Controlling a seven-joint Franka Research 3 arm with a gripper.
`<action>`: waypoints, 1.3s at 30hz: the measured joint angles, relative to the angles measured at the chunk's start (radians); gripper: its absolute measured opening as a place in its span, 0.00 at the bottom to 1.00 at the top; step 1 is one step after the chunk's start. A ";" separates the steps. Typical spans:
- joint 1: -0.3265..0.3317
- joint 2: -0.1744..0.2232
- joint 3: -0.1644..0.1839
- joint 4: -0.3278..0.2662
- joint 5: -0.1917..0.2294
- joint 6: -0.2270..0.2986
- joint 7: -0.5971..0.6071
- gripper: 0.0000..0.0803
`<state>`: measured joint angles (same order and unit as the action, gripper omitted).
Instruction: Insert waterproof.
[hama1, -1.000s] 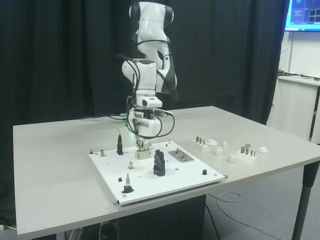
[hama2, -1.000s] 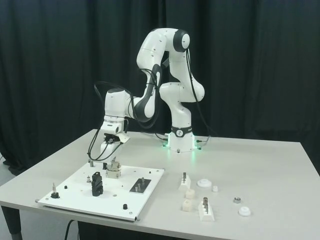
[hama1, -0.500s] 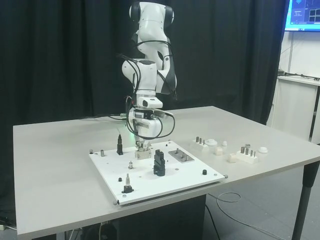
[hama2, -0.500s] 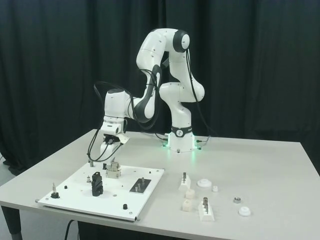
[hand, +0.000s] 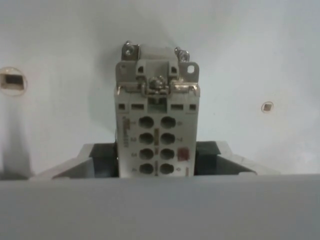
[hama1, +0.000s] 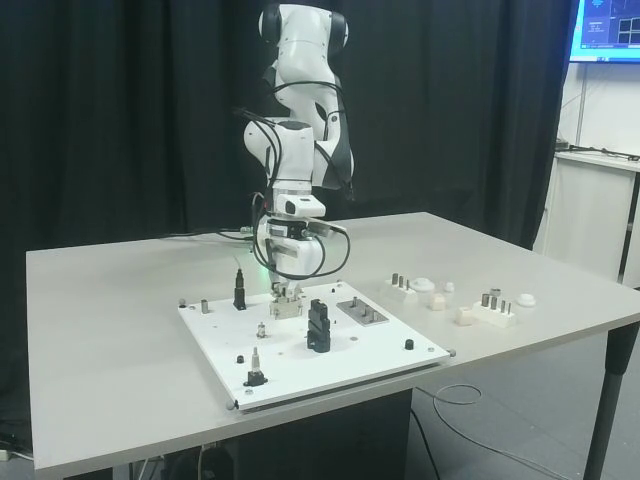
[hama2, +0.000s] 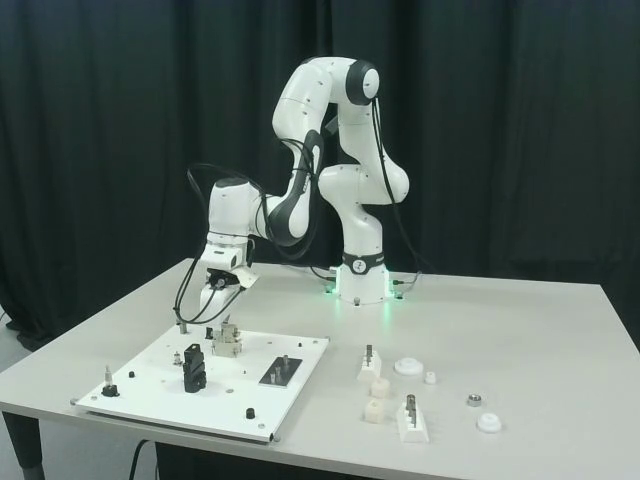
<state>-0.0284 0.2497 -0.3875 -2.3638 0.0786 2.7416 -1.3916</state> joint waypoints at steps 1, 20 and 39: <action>0.000 0.000 0.000 0.000 0.000 -0.001 0.003 0.40; 0.002 0.008 0.000 0.027 -0.012 -0.053 0.017 0.40; 0.004 0.021 -0.001 0.056 -0.051 -0.087 0.031 0.40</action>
